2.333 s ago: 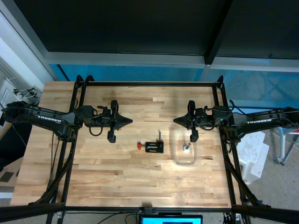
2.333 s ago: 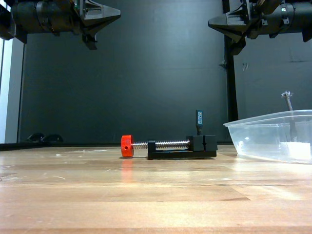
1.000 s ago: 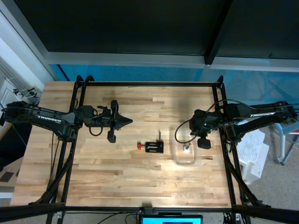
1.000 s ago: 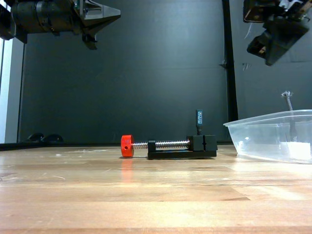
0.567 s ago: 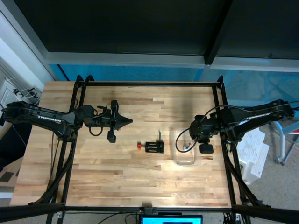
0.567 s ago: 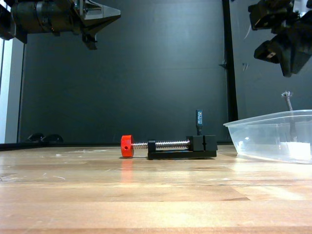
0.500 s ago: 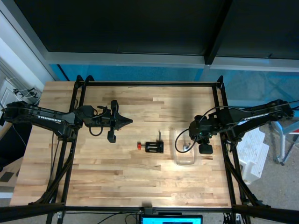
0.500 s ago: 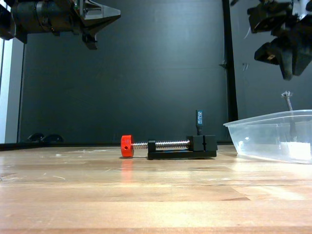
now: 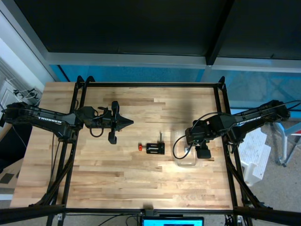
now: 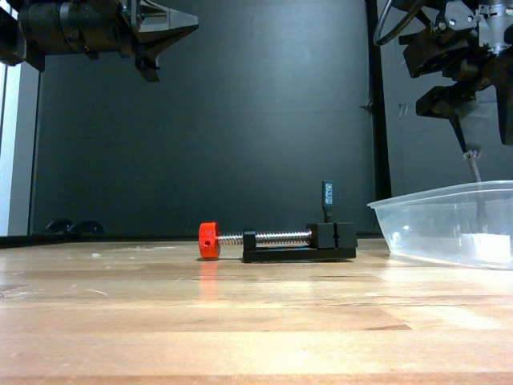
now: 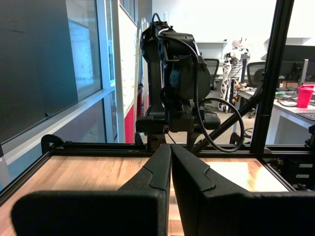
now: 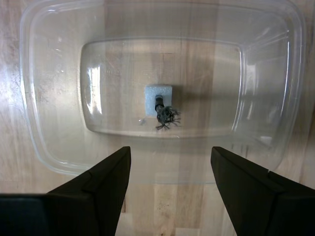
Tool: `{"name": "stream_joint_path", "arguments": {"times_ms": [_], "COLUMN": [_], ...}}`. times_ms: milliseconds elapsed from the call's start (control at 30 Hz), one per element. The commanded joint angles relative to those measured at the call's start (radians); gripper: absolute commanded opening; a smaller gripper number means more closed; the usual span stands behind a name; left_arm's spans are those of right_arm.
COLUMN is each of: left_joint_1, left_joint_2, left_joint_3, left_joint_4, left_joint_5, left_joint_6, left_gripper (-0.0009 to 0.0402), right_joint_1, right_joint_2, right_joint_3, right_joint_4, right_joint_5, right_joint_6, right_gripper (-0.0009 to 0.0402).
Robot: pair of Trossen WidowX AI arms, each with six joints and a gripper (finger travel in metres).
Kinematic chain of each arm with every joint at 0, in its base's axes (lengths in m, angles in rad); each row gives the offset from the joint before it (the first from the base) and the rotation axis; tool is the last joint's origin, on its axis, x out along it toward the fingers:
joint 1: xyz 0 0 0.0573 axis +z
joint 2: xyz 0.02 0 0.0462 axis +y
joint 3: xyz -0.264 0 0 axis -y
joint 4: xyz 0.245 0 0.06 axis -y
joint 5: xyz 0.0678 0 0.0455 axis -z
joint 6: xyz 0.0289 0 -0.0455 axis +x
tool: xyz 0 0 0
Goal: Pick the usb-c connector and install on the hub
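From above, you have one hub (image 9: 155,149) lying mid-table and one clear tray (image 9: 183,165) just to its right; the left gripper (image 9: 130,122) is parked well apart, while the right gripper (image 9: 192,140) hangs nose-down over the tray, likely lining up a pick; at table level, a single frayed wire (image 10: 474,160) pokes above the tray rim beneath that gripper; the left wrist view shows the left fingers (image 11: 157,167) pressed together, empty; the right wrist view shows two fingers (image 12: 106,187) spread wide, holding nothing, straddling the one usb-c connector (image 12: 159,103), stood upright in one foam square (image 12: 152,91), presumably so you can grasp it from above
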Motion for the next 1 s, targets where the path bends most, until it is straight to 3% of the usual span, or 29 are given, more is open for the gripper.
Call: {"name": "stream_joint_path", "arguments": {"times_ms": [33,133,233,867,1000], "left_joint_1": [0.0,0.0,0.0,0.0,0.0], "left_joint_2": [0.0,0.0,0.0,0.0,0.0], "left_joint_3": [0.0,0.0,0.0,0.0,0.0], "left_joint_4": [0.0,0.0,0.0,0.0,0.0], "left_joint_5": [0.0,0.0,0.0,0.0,0.0], "left_joint_6": [0.0,0.0,0.0,0.0,0.0], "left_gripper": [0.0,0.0,0.0,0.0,0.0], "right_joint_1": [0.01,0.024,0.036,0.075,0.077], "right_joint_2": [0.02,0.04,0.058,0.063,0.063], "right_joint_3": [-0.003,-0.013,-0.026,-0.167,-0.181], "right_joint_4": [0.008,0.016,0.037,0.209,0.221], "right_joint_5": [0.001,0.004,0.031,0.031,0.048], "right_joint_6": [0.003,0.003,0.022,0.046,0.066], "right_gripper": [0.024,0.0244,0.0248,0.0252,0.0251]}}
